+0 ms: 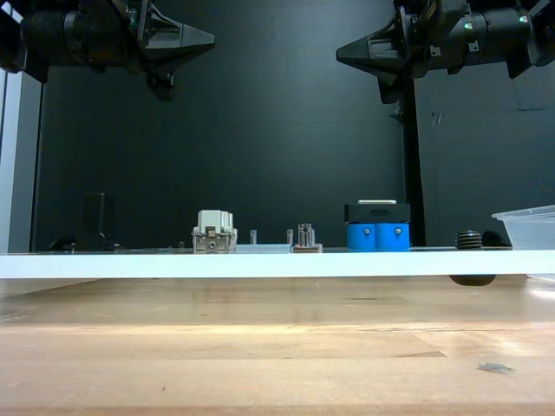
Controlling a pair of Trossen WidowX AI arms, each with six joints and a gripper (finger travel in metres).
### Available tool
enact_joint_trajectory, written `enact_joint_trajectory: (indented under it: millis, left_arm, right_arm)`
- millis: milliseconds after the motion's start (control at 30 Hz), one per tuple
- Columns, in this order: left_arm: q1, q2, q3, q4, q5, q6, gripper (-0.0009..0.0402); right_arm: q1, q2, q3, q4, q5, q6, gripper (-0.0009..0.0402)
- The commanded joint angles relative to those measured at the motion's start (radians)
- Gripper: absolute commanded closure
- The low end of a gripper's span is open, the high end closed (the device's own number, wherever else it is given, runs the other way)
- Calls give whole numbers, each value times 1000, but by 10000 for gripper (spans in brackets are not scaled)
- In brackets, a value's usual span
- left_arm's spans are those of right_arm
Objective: Pick the M12 fastener and fasten on the M12 threads
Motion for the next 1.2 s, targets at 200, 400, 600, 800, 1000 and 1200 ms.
enact_joint_trajectory:
  millis: [200, 400, 600, 800, 1000, 1200]
  left_arm:
    - [0, 0, 0, 0, 0, 0, 393]
    - [0, 0, 0, 0, 0, 0, 393]
    - [0, 0, 0, 0, 0, 0, 393]
    - [0, 0, 0, 0, 0, 0, 393]
    - [0, 0, 0, 0, 0, 0, 393]
    - [0, 0, 0, 0, 0, 0, 393]
  right_arm:
    - [0, 0, 0, 0, 0, 0, 393]
    - [0, 0, 1, 2, 0, -4, 393]
    - [8, -9, 36, -85, 11, -96, 394]
    - [19, -9, 163, -392, 0, -144, 393]
    - [41, -8, 313, -750, -76, -190, 393]
    - [74, 7, 449, -1046, -72, -224, 393]
